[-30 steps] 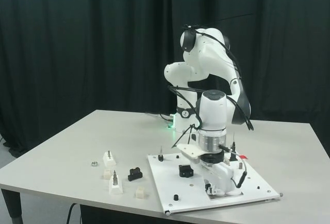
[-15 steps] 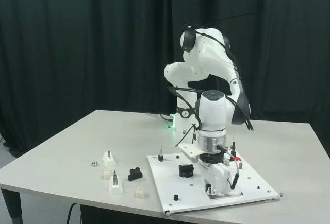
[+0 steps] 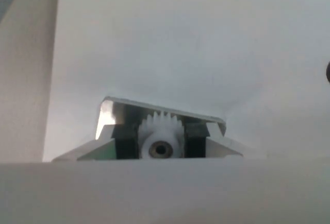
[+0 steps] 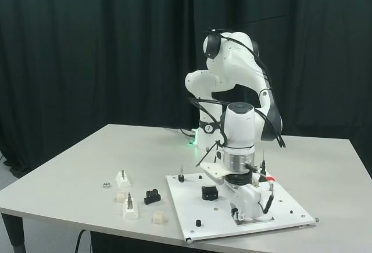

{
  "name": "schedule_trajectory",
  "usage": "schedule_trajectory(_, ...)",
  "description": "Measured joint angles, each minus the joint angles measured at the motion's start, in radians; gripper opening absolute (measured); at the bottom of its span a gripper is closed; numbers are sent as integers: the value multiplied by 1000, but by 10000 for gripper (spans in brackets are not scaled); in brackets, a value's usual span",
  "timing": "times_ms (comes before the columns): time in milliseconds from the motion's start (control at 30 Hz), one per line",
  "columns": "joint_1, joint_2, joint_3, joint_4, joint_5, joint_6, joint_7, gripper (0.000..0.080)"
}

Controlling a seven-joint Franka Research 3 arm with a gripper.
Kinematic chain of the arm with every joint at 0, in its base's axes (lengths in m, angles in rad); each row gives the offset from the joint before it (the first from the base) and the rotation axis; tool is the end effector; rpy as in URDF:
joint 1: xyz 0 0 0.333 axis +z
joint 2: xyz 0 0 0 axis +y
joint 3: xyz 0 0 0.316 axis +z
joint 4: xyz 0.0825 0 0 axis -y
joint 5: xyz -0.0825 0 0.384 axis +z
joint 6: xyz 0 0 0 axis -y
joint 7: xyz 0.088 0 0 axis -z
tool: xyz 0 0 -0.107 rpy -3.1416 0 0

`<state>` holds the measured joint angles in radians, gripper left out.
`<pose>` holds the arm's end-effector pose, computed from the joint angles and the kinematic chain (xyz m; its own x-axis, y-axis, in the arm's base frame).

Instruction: Insert small gear.

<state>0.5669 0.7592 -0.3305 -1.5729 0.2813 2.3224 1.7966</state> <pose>0.6740 0.2023 0.2143 -0.0895 -0.9960 0.0042 -0.9951 0.0892 -0.0425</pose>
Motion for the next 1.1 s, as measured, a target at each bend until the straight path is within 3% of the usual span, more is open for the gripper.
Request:
schedule_trajectory(400, 0, 2, 0, 0, 0, 2, -97, 189)
schedule_trajectory(733, 0, 2, -1, -1, 5, 3, 63, 189)
schedule_trajectory(1100, 0, 2, -1, -2, 5, 3, 74, 189)
